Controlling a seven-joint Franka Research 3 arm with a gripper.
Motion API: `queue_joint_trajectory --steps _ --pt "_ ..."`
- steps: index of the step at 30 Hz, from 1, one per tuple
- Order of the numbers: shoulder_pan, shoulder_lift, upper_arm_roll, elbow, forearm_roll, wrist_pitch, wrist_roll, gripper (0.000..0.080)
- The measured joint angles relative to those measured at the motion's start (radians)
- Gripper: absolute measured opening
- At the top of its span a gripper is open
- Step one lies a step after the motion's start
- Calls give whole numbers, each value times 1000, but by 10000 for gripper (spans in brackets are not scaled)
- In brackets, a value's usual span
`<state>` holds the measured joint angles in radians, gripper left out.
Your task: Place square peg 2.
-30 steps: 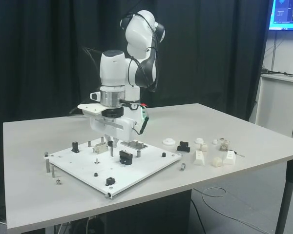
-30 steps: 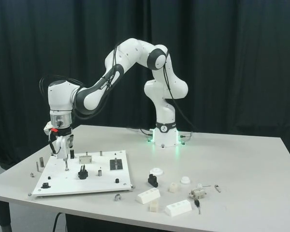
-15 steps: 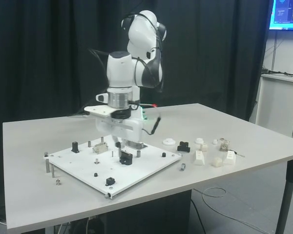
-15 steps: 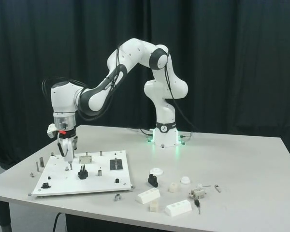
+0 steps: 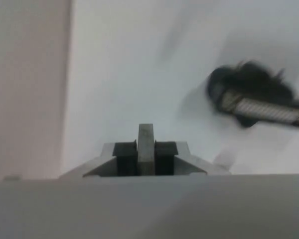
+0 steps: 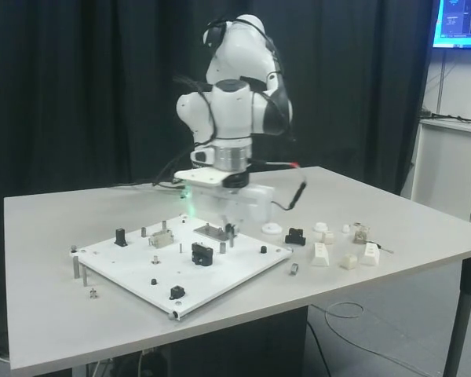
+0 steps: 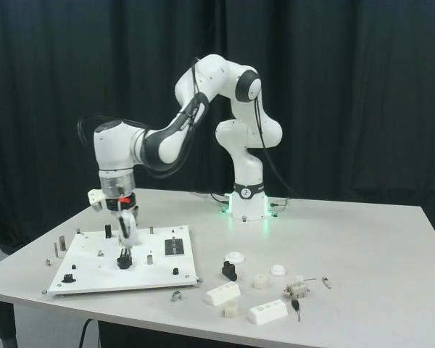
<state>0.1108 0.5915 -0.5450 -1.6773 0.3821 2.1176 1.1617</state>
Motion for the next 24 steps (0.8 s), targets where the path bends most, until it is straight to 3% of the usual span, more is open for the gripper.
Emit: queue_joint_trajectory --steps 16,24 --pt "167 -41 1 -12 -17 -100 116 71" --pt "270 -63 5 -40 -36 -109 216 71"
